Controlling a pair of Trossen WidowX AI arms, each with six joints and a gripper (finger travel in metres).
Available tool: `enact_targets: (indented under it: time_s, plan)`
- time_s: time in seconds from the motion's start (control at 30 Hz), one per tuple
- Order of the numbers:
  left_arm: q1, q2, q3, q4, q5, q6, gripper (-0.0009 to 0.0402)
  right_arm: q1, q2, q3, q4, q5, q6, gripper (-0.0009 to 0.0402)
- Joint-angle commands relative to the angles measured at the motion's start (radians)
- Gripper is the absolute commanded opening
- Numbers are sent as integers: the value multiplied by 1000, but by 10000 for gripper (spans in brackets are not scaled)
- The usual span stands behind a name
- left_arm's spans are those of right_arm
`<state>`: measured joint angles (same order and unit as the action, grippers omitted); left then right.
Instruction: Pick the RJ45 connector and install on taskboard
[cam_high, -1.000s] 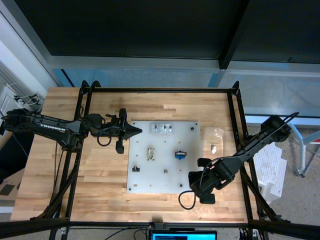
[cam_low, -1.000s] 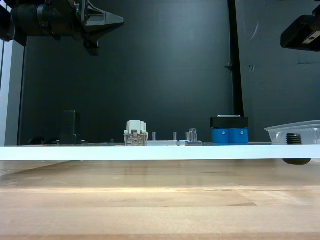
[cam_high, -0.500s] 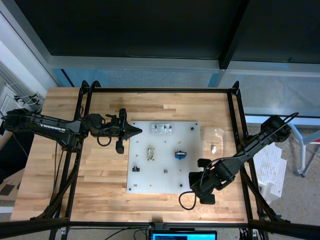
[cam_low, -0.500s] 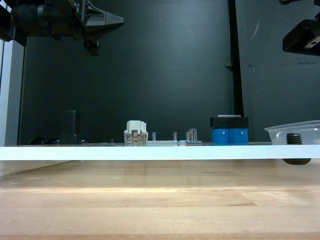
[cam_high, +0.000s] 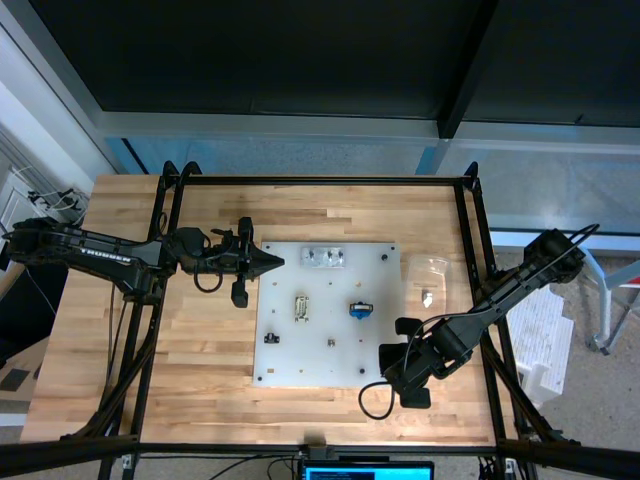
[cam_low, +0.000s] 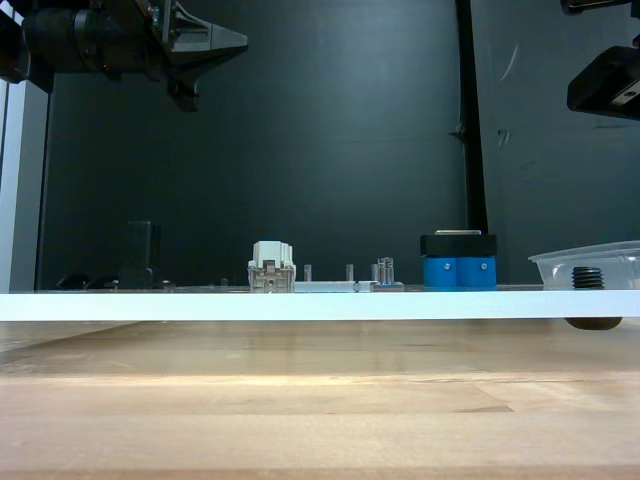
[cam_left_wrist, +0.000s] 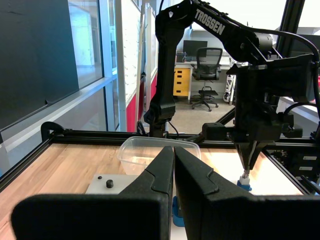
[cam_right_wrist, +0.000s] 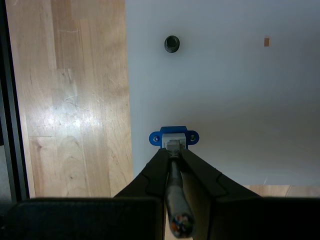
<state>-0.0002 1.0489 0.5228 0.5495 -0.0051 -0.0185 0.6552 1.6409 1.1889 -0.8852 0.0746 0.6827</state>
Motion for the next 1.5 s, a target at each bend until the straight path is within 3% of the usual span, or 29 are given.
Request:
enact_targets:
  time_s: [0.03,0.4,0.97,1.5]
  plan:
    - [0,0,0,1,0,0,0,0,5,-3,-8,-4,1,0]
    - [0,0,0,0,0,0,0,2,3,7,-3,-4,0,8]
    - [0,0,0,0,0,0,0,4,-21,13,-2,4,31,115]
    - [0,0,0,1,0,0,0,8,-154,13,-52,3,35,202]
